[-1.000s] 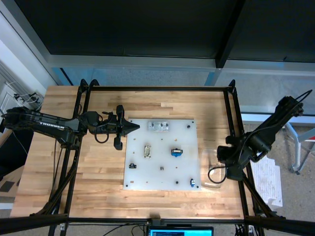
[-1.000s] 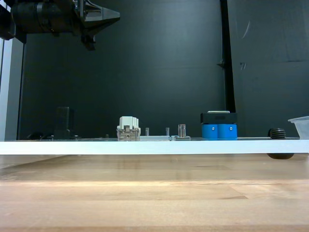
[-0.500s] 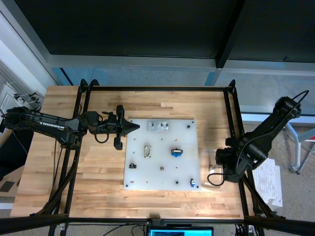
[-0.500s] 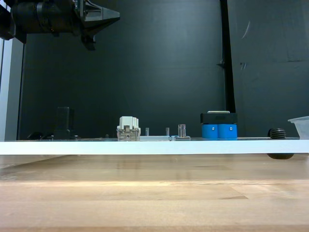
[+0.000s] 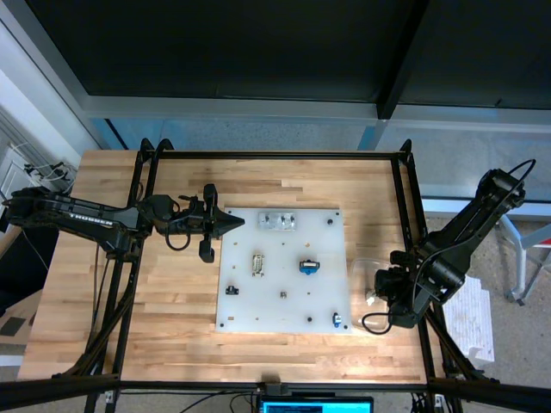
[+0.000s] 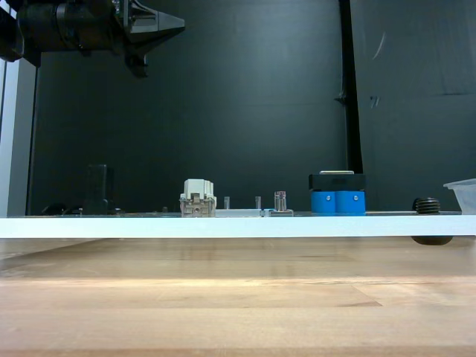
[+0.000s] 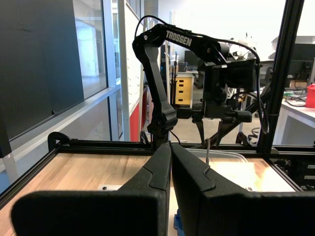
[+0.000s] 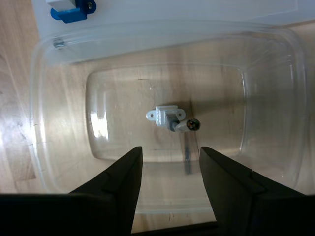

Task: Pick the RJ45 connector and install on taskboard

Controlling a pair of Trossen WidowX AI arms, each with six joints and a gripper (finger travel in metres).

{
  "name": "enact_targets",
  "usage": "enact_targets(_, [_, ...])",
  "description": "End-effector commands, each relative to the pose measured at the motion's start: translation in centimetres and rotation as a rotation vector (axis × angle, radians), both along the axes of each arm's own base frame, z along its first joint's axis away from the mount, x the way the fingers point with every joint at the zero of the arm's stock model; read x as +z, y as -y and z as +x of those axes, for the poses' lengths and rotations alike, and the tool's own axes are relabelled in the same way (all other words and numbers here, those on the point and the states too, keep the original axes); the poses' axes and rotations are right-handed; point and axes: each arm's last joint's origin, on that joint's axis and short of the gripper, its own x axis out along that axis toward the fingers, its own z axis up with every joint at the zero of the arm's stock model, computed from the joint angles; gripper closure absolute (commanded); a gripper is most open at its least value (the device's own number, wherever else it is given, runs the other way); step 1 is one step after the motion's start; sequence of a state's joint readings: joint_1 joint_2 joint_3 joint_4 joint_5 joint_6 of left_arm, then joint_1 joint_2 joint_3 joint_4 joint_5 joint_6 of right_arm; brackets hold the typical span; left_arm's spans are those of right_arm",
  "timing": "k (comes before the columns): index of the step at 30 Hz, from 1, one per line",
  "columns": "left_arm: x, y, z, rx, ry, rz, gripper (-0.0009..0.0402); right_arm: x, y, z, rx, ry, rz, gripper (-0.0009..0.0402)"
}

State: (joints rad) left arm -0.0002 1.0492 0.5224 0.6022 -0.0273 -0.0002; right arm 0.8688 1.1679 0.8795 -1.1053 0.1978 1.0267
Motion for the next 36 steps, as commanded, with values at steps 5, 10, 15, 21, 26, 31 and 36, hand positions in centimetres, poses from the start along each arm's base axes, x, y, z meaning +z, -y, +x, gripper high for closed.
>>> enact_targets(5, [0.0, 0.0, 0.0, 0.000, 0.001, 0.000, 0.0393, -1.7, 0.0, 0.1, -0.011, 0.028, -0.001, 0.0186])
enact_targets(10, [0.0, 0.0, 0.0, 0.000, 0.001, 0.000, 0.0393, -2.7, 0.0, 0.0, -0.012, 0.039, -0.006, 0.0183])
enact_targets(15, [0.0, 0.0, 0.0, 0.000, 0.001, 0.000, 0.0393, -3.5, 0.1, 0.0, -0.012, 0.058, -0.010, 0.0183])
enact_targets(21, [0.0, 0.0, 0.0, 0.000, 0.001, 0.000, 0.0393, -4.1, 0.1, 0.1, -0.007, 0.080, -0.009, 0.0184])
enact_targets(26, [0.0, 0.0, 0.0, 0.000, 0.001, 0.000, 0.0393, -4.1, 0.2, 0.2, 0.004, 0.084, -0.014, 0.0201])
enact_targets(31, [0.0, 0.0, 0.0, 0.000, 0.001, 0.000, 0.0393, -4.6, 0.2, 0.2, 0.011, 0.090, -0.010, 0.0223])
enact_targets(36, [0.0, 0.0, 0.0, 0.000, 0.001, 0.000, 0.0393, -4.7, 0.2, 0.1, 0.011, 0.084, -0.006, 0.0237])
